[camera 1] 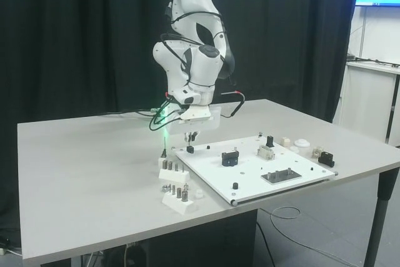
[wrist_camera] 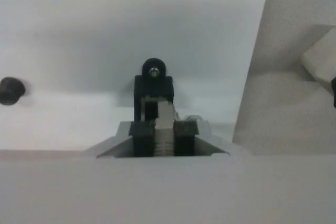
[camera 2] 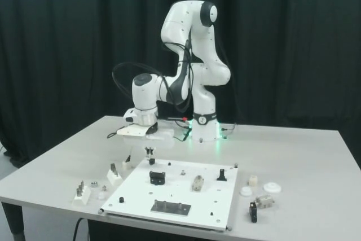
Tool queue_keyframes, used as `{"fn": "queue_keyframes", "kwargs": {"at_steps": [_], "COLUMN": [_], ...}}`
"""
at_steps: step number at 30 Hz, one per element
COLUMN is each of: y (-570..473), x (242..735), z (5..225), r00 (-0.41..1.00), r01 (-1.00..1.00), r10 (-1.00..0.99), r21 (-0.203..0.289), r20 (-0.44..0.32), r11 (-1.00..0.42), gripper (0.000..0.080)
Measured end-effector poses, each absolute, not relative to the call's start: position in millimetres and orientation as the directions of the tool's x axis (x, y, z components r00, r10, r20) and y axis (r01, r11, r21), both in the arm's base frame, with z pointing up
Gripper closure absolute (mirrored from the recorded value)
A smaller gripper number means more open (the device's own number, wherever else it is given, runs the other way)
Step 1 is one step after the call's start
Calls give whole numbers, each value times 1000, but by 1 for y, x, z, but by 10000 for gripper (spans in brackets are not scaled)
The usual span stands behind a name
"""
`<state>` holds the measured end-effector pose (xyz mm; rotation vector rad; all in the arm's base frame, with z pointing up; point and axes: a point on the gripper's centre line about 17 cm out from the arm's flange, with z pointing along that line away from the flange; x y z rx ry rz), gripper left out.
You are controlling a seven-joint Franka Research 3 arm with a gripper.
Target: Insert Ethernet.
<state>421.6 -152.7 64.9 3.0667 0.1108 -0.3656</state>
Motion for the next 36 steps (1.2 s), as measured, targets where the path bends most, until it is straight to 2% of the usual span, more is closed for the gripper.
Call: {"fn": "queue_keyframes", "kwargs": {"at_steps": [36], "y": [-152], "x": [419], "z": [58], "r00": [969], "r01": [59], "r10": [49], "r21": [33], "r20": [-244], "r11": [-998], "gripper": [728]}}
